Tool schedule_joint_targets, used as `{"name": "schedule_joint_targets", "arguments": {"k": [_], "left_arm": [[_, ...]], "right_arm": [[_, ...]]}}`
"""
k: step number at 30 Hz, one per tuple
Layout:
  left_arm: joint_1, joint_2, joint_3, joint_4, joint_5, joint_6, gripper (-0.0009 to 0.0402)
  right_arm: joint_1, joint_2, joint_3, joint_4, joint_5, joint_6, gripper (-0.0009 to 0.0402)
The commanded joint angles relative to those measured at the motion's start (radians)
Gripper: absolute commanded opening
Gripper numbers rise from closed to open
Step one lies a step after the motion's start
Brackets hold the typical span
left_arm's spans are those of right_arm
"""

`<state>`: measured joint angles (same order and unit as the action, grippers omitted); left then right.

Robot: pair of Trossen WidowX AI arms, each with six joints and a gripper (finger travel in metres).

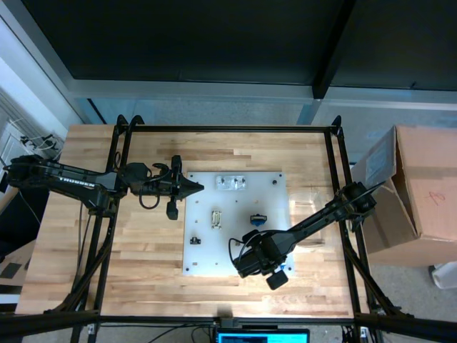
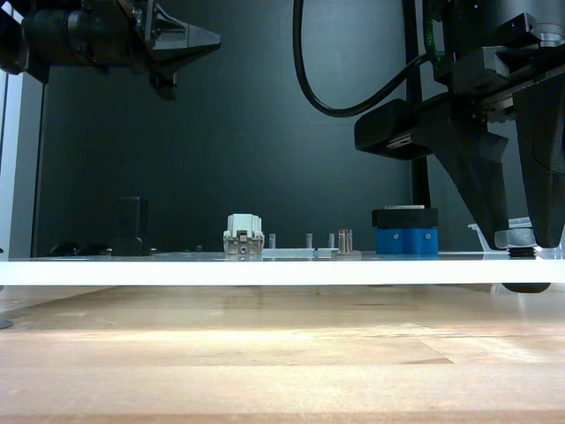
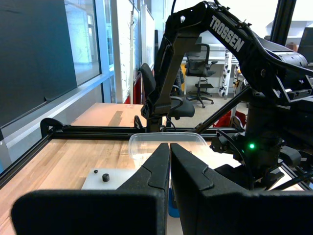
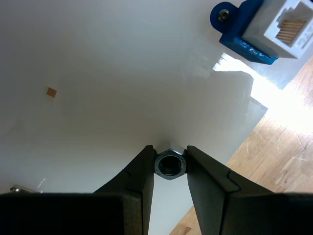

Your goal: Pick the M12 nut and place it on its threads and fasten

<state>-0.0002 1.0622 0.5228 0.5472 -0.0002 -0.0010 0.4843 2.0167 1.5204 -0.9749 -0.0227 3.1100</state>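
The left gripper (image 1: 198,187) hangs above the white board (image 1: 214,250) at its 10 o'clock corner, its fingers pressed together and pointing toward 3 o'clock. At the board's 5 o'clock edge the right gripper (image 2: 521,238) points down, pinching the M12 nut (image 4: 170,165). The nut sits on top of its black stud (image 2: 524,253), with ribs showing beneath it.

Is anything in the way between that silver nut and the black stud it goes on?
Nothing visible. The right gripper holds the nut on top of the stud's ribs at the board's near right edge. The left gripper hovers shut over the board's far left.
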Motion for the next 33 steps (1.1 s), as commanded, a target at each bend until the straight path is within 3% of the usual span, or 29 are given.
{"name": "schedule_joint_targets", "arguments": {"k": [1, 23, 26, 31, 33], "left_arm": [[0.0, 0.0, 0.0, 0.0, 0.0, 0.0, 0.0], [0.0, 0.0, 0.0, 0.0, 0.0, 0.0, 0.0], [0.0, 0.0, 0.0, 0.0, 0.0, 0.0, 0.0], [0.0, 0.0, 0.0, 0.0, 0.0, 0.0, 0.0], [0.0, 0.0, 0.0, 0.0, 0.0, 0.0, 0.0]], "right_arm": [[0.0, -0.003, 0.002, 0.001, -0.005, -0.001, 0.0055], [0.005, -0.06, 0.002, -0.02, -0.026, -0.071, 0.0172], [0.003, -0.101, 0.002, -0.042, 0.021, -0.227, 0.0179], [-0.002, -0.155, 0.002, -0.081, 0.147, -0.5, 0.0183], [-0.002, -0.171, 0.002, -0.115, 0.163, -0.622, 0.0183]]}}
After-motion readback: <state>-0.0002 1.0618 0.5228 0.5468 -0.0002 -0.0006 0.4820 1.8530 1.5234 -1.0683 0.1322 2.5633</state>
